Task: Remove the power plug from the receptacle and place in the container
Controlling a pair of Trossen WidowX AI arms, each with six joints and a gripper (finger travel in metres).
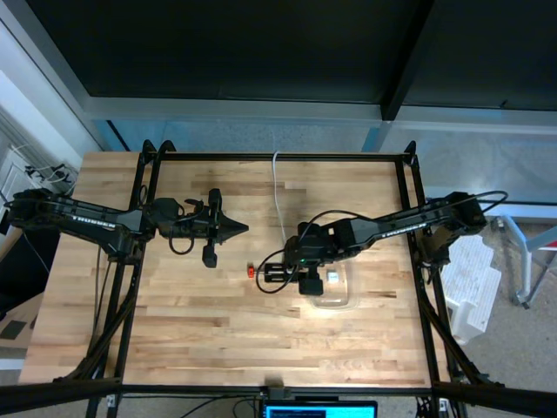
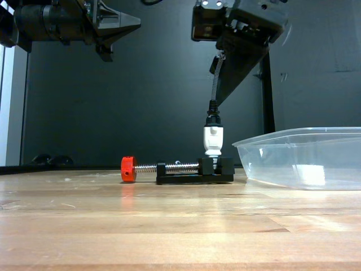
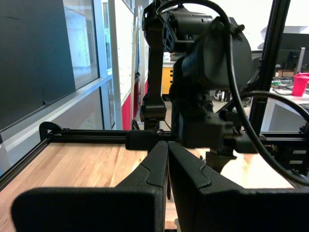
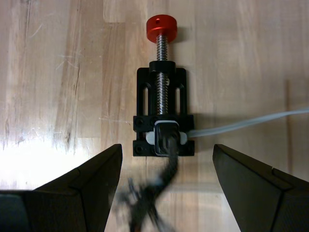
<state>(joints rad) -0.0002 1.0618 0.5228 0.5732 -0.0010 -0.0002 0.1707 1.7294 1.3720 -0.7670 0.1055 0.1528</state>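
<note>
One plank-wood table (image 1: 218, 348) is carrying one clear, round-cornered plastic container (image 2: 271, 161) at the near right. Seen from above, a small white block (image 1: 333, 277) is showing inside the container's outline. Just beside the container, one black metal vise (image 2: 186, 170) with a threaded screw and one orange-red knob (image 2: 128, 169) is clamping the white receptacle (image 2: 212, 140) upright. The black power plug (image 2: 212, 120) is sitting in the receptacle's top, its thin ribbed lead (image 2: 215, 84) rising toward the right gripper (image 4: 166, 150). That gripper is hovering directly above, both fingers spread wide, grasping nothing. The left gripper (image 3: 168, 159) is hanging well apart over the table's left, fingers pressed together, empty. One white cable (image 1: 278, 196) is running to the far edge.
</note>
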